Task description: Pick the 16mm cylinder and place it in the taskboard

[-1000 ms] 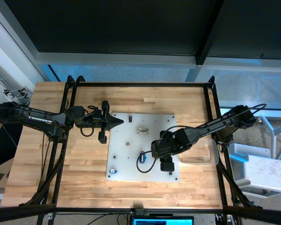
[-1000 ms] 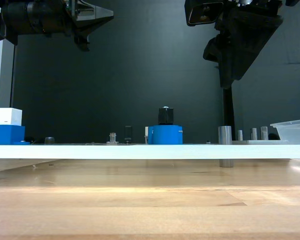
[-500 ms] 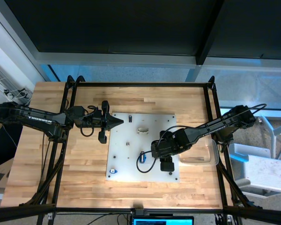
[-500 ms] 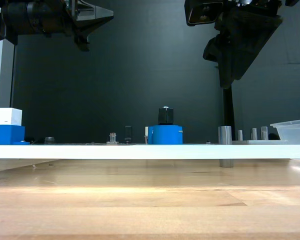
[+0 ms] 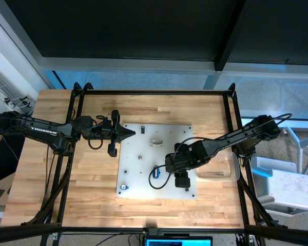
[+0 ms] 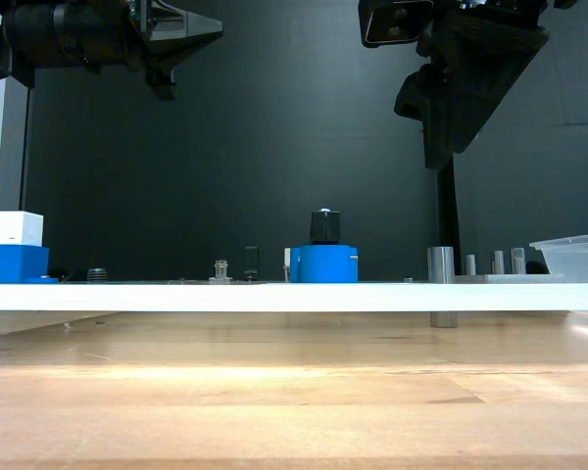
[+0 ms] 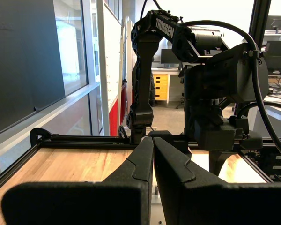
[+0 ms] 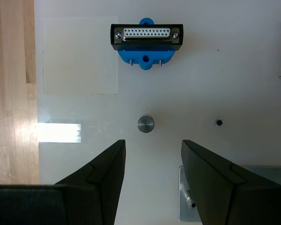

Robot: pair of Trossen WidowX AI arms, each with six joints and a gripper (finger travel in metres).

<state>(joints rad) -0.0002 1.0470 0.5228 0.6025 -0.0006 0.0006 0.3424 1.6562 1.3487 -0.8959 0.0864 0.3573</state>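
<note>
Lift wide, empty right claw [image 8: 152, 143] straight off seated 16mm cylinder [image 8: 145, 123]; leave closed left claw [image 7: 153, 140] above taskboard's [image 5: 134, 175] left edge

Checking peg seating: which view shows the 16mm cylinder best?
Right wrist view: the 16mm cylinder stands end-on in the taskboard, ahead of the open right gripper above it. Low view shows its side profile; high view hides it under the right arm; left wrist view, from the shut left gripper by the board's left edge, misses it.
</note>
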